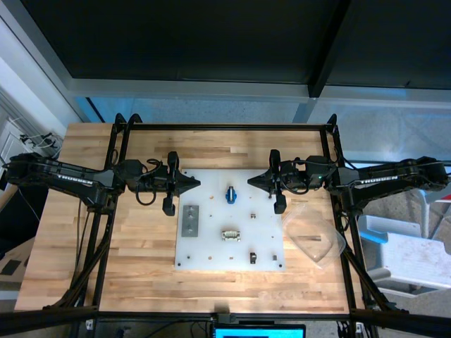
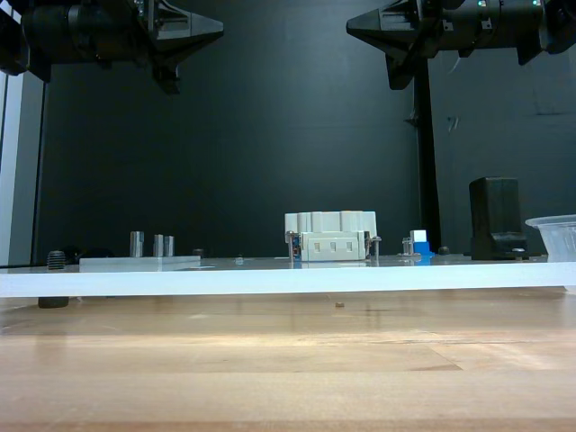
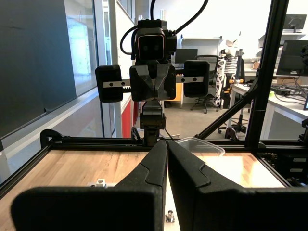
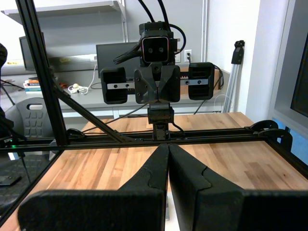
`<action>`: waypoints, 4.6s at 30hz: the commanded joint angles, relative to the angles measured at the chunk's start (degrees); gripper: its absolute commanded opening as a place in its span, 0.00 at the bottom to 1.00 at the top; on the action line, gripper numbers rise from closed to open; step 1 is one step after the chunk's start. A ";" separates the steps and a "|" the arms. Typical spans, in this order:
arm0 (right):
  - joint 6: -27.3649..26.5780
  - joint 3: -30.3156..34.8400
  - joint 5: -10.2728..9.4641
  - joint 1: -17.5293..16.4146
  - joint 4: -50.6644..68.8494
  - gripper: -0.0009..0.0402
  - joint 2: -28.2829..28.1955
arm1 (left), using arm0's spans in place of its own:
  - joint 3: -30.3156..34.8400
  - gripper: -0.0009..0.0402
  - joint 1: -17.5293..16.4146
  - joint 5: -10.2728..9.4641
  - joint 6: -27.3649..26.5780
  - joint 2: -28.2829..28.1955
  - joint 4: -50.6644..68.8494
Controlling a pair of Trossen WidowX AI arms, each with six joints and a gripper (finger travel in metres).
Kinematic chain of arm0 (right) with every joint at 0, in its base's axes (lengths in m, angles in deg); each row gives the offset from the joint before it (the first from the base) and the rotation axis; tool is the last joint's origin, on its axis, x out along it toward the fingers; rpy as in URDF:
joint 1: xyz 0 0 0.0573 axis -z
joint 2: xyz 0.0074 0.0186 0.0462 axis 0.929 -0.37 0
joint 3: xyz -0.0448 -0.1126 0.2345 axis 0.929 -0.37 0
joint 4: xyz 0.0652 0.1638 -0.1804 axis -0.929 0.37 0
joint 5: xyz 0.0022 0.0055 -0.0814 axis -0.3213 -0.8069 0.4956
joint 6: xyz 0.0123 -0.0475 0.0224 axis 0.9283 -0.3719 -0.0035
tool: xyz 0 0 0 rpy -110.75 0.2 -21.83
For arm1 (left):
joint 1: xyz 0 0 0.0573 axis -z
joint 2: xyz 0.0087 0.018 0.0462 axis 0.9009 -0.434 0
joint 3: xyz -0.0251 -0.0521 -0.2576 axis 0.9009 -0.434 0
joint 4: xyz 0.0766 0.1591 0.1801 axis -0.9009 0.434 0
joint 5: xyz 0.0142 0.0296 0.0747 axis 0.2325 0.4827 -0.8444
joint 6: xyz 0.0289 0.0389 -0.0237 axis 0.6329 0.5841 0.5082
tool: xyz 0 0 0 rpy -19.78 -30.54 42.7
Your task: Pick the 16mm bar from the taskboard and place it in the container
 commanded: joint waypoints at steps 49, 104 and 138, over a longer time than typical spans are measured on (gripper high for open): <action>0.15 17.92 3.56 -0.31 44.63 0.02 -3.65 | 0.02 0.02 -0.02 -0.02 0.02 -0.02 0.00; 2.03 41.51 3.43 -3.32 97.24 0.02 -20.98 | 0.02 0.02 -0.02 -0.02 0.02 -0.02 0.00; 20.68 41.38 3.54 -22.18 97.37 0.02 -24.85 | 0.02 0.02 0.00 -0.02 0.02 -0.02 0.00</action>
